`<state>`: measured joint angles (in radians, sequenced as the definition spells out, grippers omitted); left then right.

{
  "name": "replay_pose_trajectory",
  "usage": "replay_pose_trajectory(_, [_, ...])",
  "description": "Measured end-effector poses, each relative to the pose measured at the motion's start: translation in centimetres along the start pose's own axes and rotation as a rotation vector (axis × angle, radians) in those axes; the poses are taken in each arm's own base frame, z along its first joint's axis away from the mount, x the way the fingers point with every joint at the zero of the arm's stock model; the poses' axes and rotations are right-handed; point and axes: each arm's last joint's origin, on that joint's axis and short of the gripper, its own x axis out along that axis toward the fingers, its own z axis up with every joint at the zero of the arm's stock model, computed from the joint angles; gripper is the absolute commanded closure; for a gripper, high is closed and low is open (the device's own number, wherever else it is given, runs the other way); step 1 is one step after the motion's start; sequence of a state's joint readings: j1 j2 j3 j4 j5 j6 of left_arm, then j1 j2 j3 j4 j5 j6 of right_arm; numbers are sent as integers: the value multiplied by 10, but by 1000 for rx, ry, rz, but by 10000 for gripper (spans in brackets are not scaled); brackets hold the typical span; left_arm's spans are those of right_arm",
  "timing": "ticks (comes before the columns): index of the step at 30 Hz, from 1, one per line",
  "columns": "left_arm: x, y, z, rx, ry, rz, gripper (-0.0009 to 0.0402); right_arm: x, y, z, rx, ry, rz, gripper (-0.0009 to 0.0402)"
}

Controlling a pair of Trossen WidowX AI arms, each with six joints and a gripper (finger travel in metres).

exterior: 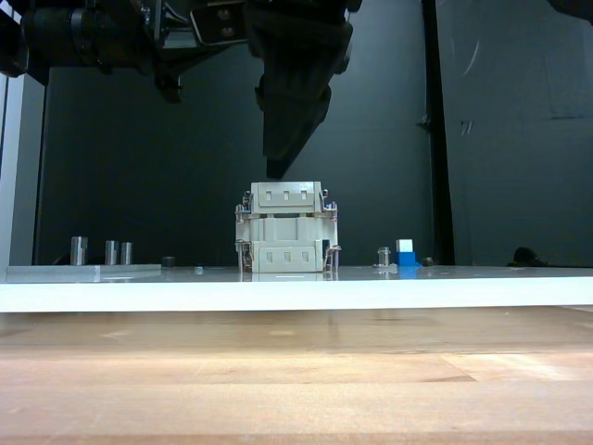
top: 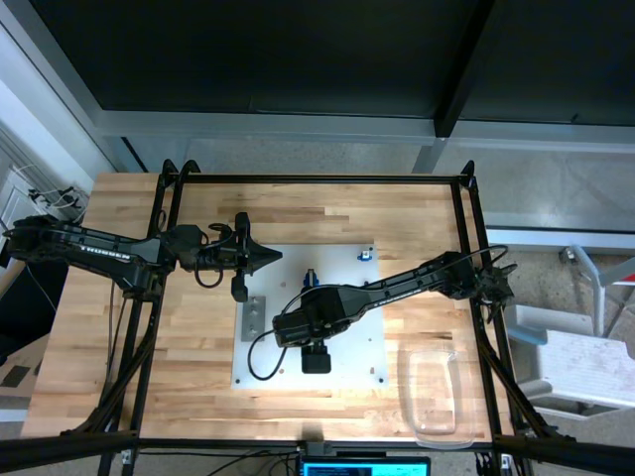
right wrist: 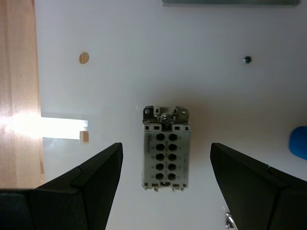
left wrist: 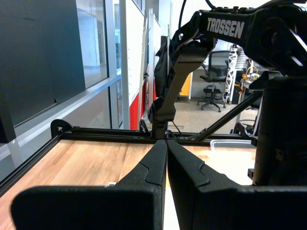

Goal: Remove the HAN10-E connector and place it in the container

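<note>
Right wrist view: HAN10-E connector (right wrist: 165, 148) seated on white task board (right wrist: 230, 96), straight below right gripper (right wrist: 165, 152), ten pin holes facing up. Fingers (right wrist: 96, 177) spread wide, one off each long side of connector, clear gap on both sides. Long axis of connector crosswise to the line from finger to finger, hence a grip across the short width on closing (alignment good, as judged). Low view: connector (exterior: 285, 227) upright on board, pale upper half stacked on a matching lower housing. Dark fingertip hanging just above connector's top, not touching.

Next move, as judged: straight descent, squeeze on the two long flanks, then lift. Possible trouble: lower housing holding fast, or a finger catching the metal fittings at connector's ends.

As for left gripper (top: 260, 258): well apart from connector, beyond it and to its left, fingers (left wrist: 158, 163) pressed together, nothing held, parked by the look. Right arm plainly the nearer one.

Off to connector's right and nearer side, well apart, the container (top: 403, 392) on bare wood table (top: 129, 327), nothing seen inside. Small blue piece (exterior: 405, 255) on board to connector's right, not touching it. Removal not yet begun
</note>
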<state>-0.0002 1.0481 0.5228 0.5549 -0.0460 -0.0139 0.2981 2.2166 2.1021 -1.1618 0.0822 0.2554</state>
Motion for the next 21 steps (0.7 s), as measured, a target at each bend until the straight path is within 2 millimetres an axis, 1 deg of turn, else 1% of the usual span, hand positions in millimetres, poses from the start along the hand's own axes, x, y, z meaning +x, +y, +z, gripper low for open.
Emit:
replay_pose_trajectory(16, [0, 0, -4, 2, 36, 1, 393, 24, 2, 0, -7, 52, -8, 138])
replay_pose_trajectory(21, [0, 0, -3, 2, 35, 0, 393, 26, 2, -1, -8, 62, -11, 150])
